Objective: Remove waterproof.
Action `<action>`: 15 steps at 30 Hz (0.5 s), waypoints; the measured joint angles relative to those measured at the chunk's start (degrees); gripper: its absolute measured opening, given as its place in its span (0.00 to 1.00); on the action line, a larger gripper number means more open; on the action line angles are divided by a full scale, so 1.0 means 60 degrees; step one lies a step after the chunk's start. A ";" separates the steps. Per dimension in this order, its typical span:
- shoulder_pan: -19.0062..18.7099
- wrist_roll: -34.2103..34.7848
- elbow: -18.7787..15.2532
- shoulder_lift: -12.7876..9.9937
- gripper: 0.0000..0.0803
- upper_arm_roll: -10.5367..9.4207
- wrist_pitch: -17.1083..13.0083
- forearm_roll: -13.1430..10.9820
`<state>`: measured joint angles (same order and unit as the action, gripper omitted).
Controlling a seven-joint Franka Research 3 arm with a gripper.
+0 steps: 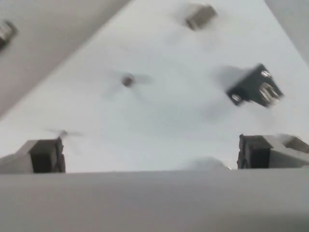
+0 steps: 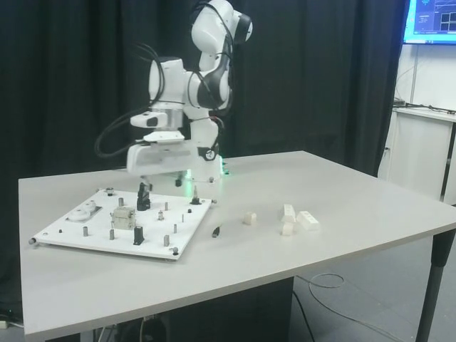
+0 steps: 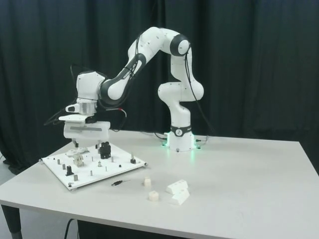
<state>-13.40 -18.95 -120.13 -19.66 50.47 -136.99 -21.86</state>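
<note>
A white board (image 2: 107,239) (image 3: 119,172) with several small fittings lies at the table's left side. My gripper (image 1: 149,154) (image 2: 160,187) (image 3: 88,144) hovers just above it, open wide, with nothing between its fingers (image 1: 46,155). In the wrist view, a black connector with metal prongs (image 1: 254,87) sits on the board ahead of the fingers, apart from them. A small round peg (image 1: 127,80) and a grey block (image 1: 200,17) stand further off. I cannot tell which fitting is the waterproof one.
A grey connector block (image 2: 122,217) (image 3: 79,158) and a black post (image 2: 194,199) (image 3: 132,160) stand on the board. Beside the board lie a small black plug (image 2: 216,230) (image 3: 117,182), a white cube (image 2: 249,218) (image 3: 147,182) and white blocks (image 2: 298,219) (image 3: 178,191).
</note>
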 joint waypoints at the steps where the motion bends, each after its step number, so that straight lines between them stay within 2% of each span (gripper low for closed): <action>1: 0.0019 -0.0138 0.0000 0.0000 1.00 0.0062 -0.0001 0.0023; 7: 0.0200 -0.1134 0.0000 -0.0007 1.00 0.0274 -0.0001 0.0129; 15: 0.0543 -0.2204 -0.0009 -0.0090 1.00 0.0295 0.0024 0.0441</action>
<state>-10.14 -32.17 -120.19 -20.20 52.24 -136.84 -19.21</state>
